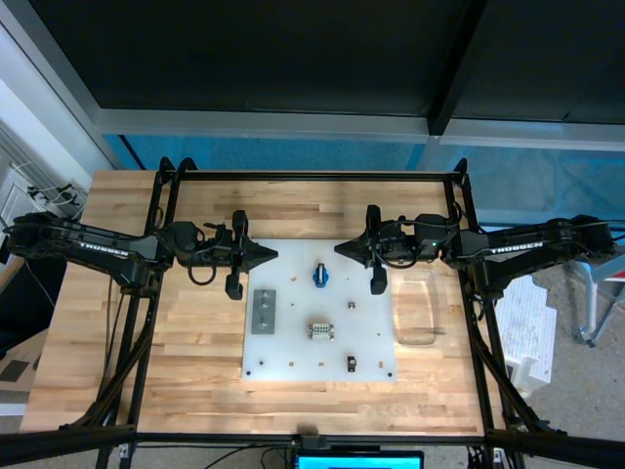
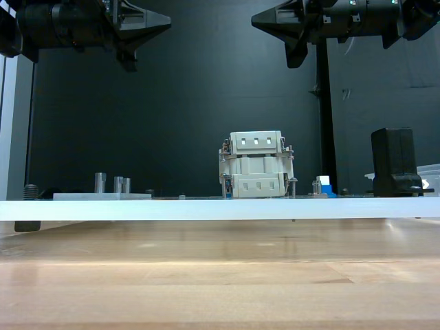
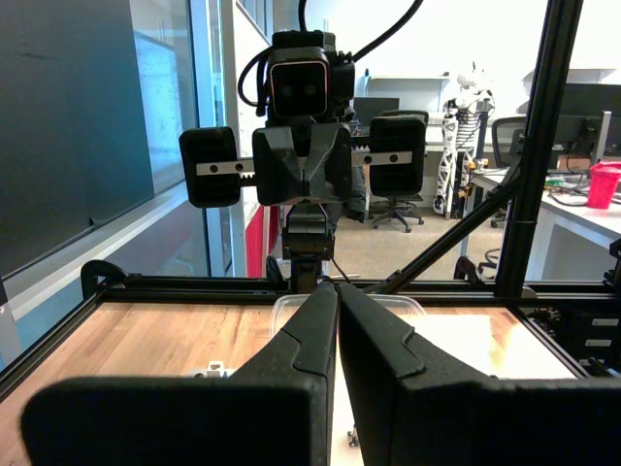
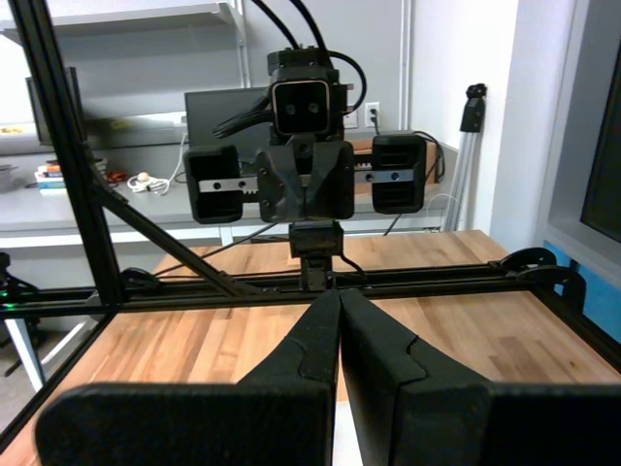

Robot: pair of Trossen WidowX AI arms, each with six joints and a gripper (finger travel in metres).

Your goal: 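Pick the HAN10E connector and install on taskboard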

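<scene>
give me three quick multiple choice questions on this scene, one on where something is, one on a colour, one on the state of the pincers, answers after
1. Where is the connector?
A) on the white board
B) on the bare wood beside it
C) held in a pincer

2. What colour is the knob on the board?
A) red
B) blue
C) green

3. How are the left pincer and the right pincer?
A) both open
B) both shut, empty, raised over the board's far part
C) the right one shut on the connector

Answers:
1 A: it stands on the board, to the right of the grey block.
2 B: it shows plainly blue from above.
3 B: each wrist view shows the fingers pressed together with nothing between them, and the low view shows both high above the board.
</scene>
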